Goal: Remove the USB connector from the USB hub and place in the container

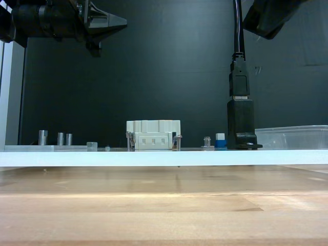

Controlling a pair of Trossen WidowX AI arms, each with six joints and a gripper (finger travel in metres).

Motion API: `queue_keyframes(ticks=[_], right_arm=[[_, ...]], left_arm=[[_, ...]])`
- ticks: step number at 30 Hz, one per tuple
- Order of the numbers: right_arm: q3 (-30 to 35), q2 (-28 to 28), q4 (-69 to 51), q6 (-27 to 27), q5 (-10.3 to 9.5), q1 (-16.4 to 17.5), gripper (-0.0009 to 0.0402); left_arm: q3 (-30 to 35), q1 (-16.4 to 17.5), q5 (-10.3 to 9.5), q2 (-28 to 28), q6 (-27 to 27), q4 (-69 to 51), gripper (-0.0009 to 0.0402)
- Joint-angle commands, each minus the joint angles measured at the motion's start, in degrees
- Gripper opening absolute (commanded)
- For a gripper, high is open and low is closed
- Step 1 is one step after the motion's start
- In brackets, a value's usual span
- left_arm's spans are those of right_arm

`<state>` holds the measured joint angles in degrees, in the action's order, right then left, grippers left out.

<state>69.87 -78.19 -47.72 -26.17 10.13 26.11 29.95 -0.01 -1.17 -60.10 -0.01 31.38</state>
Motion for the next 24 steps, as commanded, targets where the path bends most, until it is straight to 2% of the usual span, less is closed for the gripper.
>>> queue_keyframes(ticks=[1,9,13,20,24], right_arm=[[0.0,-1.5,0.8,-0.8,0.9,1.5,0.0],[2.0,-5.3,2.8,-3.0,0.92,3.9,0.0],[4.4,-7.6,1.6,-3.0,2.25,4.8,0.0],[8.2,-12.1,0.9,-3.0,2.56,5.7,0.0001],[9.7,-14.3,0.9,-3.6,2.38,6.1,0.0036]], left_arm=[[0.0,0.0,0.02,0.0,0.0,0.0,0.0001],[0.0,0.0,0.02,0.0,0.0,0.0,0.0001],[0.0,0.0,0.02,0.0,0.0,0.0,0.0001],[0.0,0.0,0.02,0.0,0.0,0.0,0.0001],[0.0,0.0,0.02,0.0,0.0,0.0,0.0001]])
